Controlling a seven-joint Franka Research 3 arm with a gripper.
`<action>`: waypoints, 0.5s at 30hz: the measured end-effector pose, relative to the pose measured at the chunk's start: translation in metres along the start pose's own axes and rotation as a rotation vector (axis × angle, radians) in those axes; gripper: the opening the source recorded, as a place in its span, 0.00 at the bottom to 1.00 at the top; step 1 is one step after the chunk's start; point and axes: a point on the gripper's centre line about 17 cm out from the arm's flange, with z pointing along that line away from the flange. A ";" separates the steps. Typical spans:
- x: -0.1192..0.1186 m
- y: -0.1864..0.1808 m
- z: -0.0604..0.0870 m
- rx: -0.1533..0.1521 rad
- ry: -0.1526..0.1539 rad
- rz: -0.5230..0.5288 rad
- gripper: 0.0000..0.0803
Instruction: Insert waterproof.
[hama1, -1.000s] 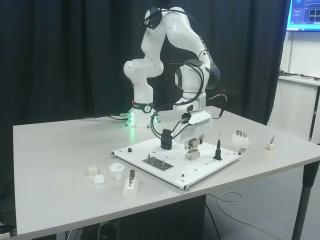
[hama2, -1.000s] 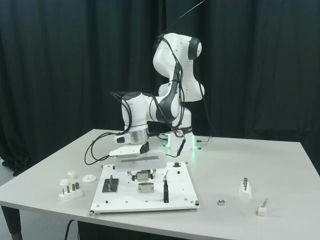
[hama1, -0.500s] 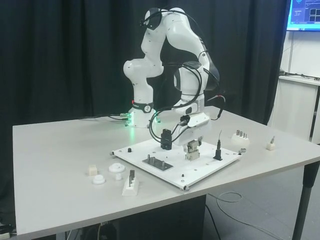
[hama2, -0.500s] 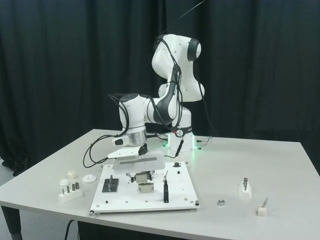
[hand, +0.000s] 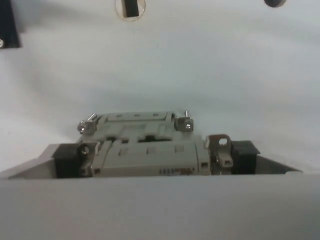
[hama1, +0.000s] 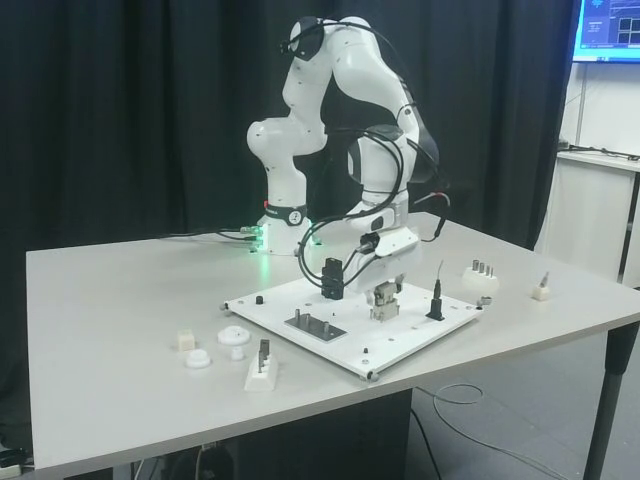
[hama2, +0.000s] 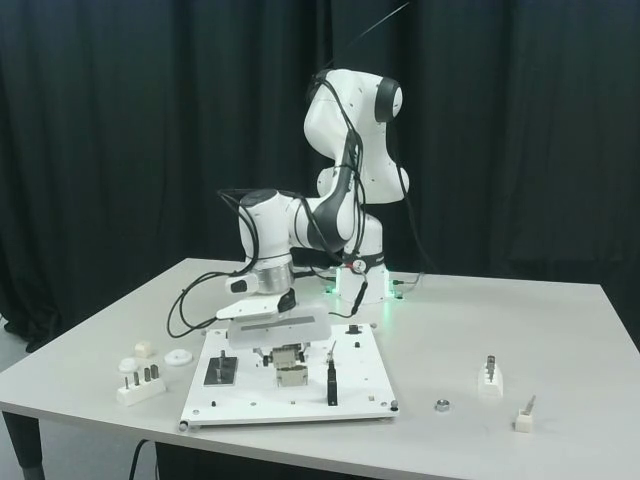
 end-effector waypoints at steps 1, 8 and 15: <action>0.000 -0.001 0.001 0.001 -0.001 -0.001 0.78; -0.002 -0.006 0.005 0.006 -0.008 -0.007 0.78; -0.003 -0.009 0.007 0.007 -0.011 -0.010 0.78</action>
